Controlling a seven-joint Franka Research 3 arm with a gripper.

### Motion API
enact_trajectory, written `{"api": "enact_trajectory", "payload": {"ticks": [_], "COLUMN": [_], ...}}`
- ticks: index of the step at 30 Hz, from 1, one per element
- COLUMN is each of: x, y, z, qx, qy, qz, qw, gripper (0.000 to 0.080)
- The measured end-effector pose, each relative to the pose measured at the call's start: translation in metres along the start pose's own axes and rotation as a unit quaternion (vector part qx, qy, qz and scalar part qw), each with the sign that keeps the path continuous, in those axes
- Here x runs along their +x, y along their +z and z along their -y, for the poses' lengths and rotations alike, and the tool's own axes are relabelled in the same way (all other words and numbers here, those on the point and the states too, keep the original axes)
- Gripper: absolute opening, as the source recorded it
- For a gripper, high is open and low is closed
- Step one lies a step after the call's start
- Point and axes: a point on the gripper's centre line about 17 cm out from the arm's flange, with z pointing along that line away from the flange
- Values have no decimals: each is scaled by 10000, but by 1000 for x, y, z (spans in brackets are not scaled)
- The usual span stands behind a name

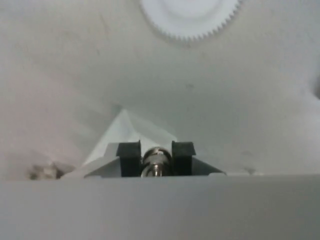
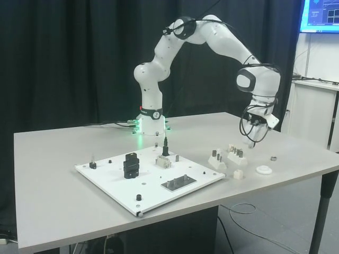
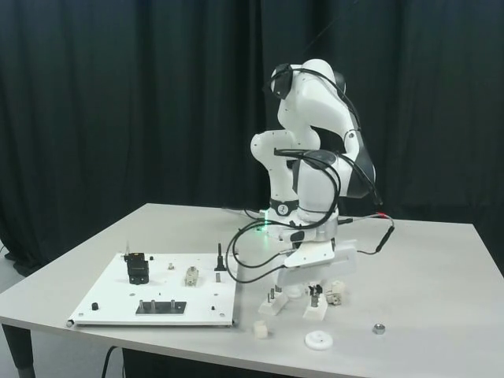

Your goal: Insert BNC.

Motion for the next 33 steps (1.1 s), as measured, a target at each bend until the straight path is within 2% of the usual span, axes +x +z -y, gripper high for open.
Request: {"api": "enact_trajectory", "payload": {"ticks": [10, 17, 26, 33], "x": [-34, -68, -117, -151], "y": [-12, -17, -24, -32], "z": [-29, -53, -80, -99], "qx": [-124, -124, -39, -88], "qy": [-65, 10, 254, 337], "qz": [335, 564, 708, 777], "qw": [9993, 9983, 9972, 9964], "gripper": [126, 126, 126, 126]}}
